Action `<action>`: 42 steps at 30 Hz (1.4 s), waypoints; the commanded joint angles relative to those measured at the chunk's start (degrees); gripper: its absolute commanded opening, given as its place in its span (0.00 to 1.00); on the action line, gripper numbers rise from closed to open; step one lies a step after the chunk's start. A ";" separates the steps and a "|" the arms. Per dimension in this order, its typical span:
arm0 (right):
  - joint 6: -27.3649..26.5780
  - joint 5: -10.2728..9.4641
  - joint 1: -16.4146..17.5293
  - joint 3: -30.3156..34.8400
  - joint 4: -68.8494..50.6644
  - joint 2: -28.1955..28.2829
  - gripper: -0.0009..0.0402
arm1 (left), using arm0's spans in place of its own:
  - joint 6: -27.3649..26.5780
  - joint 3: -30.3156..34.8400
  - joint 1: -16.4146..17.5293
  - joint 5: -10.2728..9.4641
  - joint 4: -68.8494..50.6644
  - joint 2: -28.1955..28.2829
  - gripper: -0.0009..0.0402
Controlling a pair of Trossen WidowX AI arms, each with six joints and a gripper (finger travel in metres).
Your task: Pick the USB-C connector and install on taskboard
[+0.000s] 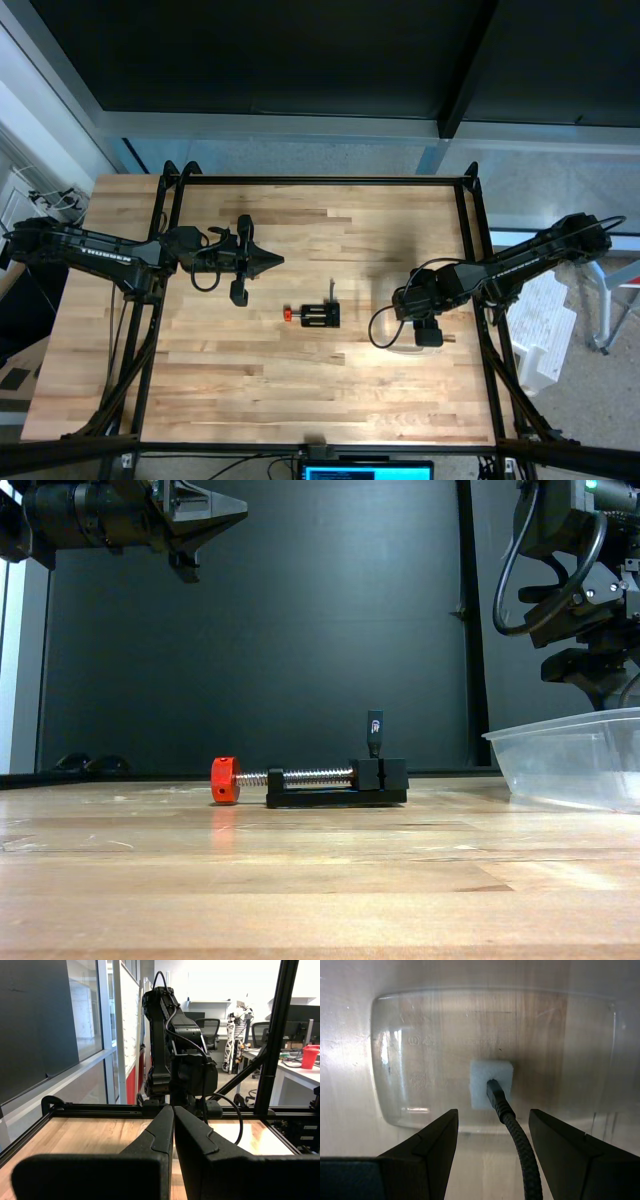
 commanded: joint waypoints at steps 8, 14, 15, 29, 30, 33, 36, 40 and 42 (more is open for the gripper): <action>-0.39 1.33 -0.11 0.04 1.03 -0.26 0.50 | 0.02 0.00 0.00 0.02 0.00 0.00 0.02; -0.17 1.38 -0.09 0.04 1.29 -0.28 0.43 | 0.02 0.00 0.02 0.02 0.00 0.02 0.02; -0.17 1.38 -0.09 0.04 1.38 -0.28 0.41 | 0.02 0.00 0.00 0.02 0.00 0.02 0.02; 0.13 1.60 -0.09 0.02 1.81 -0.37 0.24 | 0.02 0.00 0.02 0.02 0.00 0.02 0.02; 0.15 1.60 -0.09 0.02 1.88 -0.37 0.23 | 0.02 0.00 0.02 0.02 0.00 0.02 0.02; 0.31 1.62 -0.09 0.02 2.12 -0.42 0.20 | 0.02 0.00 0.00 0.02 0.00 0.02 0.02; 0.31 1.77 -0.09 0.00 2.10 -0.70 0.16 | 0.02 0.00 0.00 0.02 0.00 0.02 0.02; 0.31 2.25 -0.09 -0.11 1.90 -1.03 0.07 | 0.02 0.00 0.00 0.02 0.02 0.02 0.02; 0.31 2.25 -0.09 -0.11 1.75 -1.22 0.02 | 0.02 0.00 0.00 0.02 0.00 0.02 0.02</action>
